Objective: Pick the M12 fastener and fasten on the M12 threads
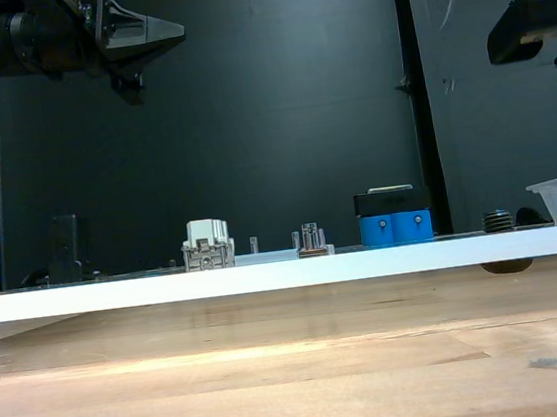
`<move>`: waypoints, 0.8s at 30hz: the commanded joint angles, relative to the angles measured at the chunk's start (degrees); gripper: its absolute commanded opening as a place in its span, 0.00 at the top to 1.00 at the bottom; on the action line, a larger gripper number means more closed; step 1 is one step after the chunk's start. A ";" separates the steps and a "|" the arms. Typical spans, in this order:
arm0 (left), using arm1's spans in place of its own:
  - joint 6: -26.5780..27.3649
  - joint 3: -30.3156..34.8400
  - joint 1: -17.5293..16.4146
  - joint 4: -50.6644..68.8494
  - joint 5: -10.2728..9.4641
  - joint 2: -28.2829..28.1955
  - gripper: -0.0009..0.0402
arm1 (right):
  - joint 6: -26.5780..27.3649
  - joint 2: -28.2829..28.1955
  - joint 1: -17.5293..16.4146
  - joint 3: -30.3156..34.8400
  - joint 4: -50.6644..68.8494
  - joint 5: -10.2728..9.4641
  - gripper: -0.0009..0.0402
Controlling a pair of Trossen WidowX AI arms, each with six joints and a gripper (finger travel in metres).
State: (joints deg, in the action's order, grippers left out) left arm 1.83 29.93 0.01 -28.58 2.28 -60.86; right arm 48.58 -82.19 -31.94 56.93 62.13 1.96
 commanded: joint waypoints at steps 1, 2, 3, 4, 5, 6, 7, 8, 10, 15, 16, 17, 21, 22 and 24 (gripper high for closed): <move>-0.02 0.02 -0.02 0.00 0.02 0.00 0.98 | 0.44 -0.92 -0.04 -1.42 -1.07 0.00 0.63; -0.02 0.02 0.00 0.00 0.02 0.00 0.98 | 0.44 -1.22 -0.07 -1.75 -1.40 -0.02 0.62; -0.02 0.02 0.00 0.04 0.02 0.00 0.98 | 0.42 -1.57 -0.07 -2.12 -2.03 0.00 0.62; -0.02 0.02 -0.02 0.04 0.02 0.00 0.98 | 0.42 -1.73 -0.09 -2.51 -2.62 -0.02 0.62; -0.02 0.02 0.00 0.00 0.02 0.00 0.98 | 0.42 -1.73 -0.15 -3.02 -3.41 -0.04 0.62; -0.02 0.02 0.00 0.00 0.02 0.00 0.98 | 0.42 -1.73 -0.20 -3.52 -4.35 -0.02 0.62; -0.02 0.02 -0.02 0.00 0.02 0.00 0.98 | 0.42 -1.73 -0.26 -3.98 -5.22 -0.04 0.63; -0.02 0.02 0.00 0.00 0.02 0.00 0.98 | 0.37 -1.73 -0.26 -4.39 -5.90 -0.04 0.63; -0.02 0.02 -0.02 0.02 0.02 0.00 0.98 | 0.35 -1.73 -0.35 -4.96 -6.36 -0.04 0.63; -0.02 0.02 0.00 0.00 0.02 0.00 0.98 | -0.35 -1.90 -0.72 -5.44 -6.67 -0.04 0.62; -0.02 0.02 0.00 0.00 0.02 0.00 0.98 | -0.35 -2.25 -0.72 -5.51 -6.75 -0.04 0.62; -0.02 0.02 -0.02 0.02 0.02 0.00 0.98 | -0.35 -2.58 -0.74 -5.53 -6.82 -0.04 0.62; -0.02 0.02 0.00 0.00 0.02 0.00 0.98 | -0.76 -3.80 -0.83 -5.99 -8.63 -0.04 0.62; -0.02 0.02 0.00 0.02 0.02 0.00 0.98 | -0.74 -3.91 -0.83 -6.25 -9.29 -0.02 0.62; -0.02 0.02 0.00 0.00 0.02 0.00 0.98 | -0.74 -4.35 -0.83 -6.60 -10.43 -0.04 0.62</move>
